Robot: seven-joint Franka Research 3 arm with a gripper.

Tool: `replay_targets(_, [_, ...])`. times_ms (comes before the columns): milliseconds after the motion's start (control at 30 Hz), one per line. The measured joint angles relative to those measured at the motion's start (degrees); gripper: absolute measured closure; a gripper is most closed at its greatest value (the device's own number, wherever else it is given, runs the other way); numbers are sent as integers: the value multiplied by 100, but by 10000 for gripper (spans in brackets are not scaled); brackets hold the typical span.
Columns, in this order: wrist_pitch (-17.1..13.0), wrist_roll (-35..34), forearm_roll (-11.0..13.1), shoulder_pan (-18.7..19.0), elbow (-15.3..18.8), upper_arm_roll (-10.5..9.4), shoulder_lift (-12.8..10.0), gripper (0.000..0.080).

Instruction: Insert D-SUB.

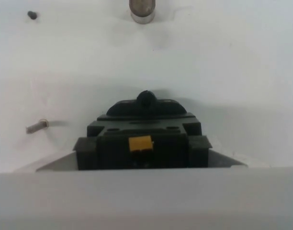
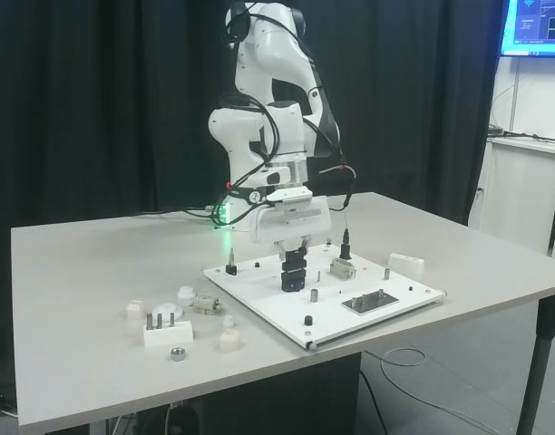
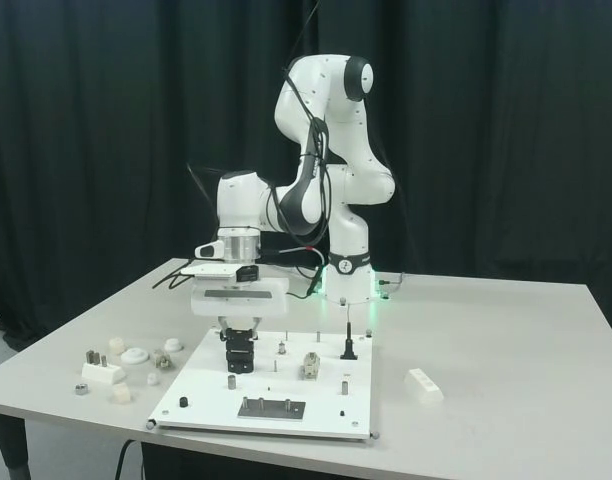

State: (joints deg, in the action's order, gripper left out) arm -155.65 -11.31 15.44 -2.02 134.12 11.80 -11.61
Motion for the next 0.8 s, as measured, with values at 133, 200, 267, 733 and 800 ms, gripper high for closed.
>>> replay_targets(133, [-11,8,5,-7,-5,-1,-18,422])
replay_targets(200, [-11,12,7,-7,-7,-1,-19,422])
replay_targets(267, [-11,16,8,-7,-8,-1,-20,422])
replay_targets(733, [-34,35,176,-7,-9,-5,-49,422])
replay_targets(800, [-36,70,220,-8,-9,-5,-49,422])
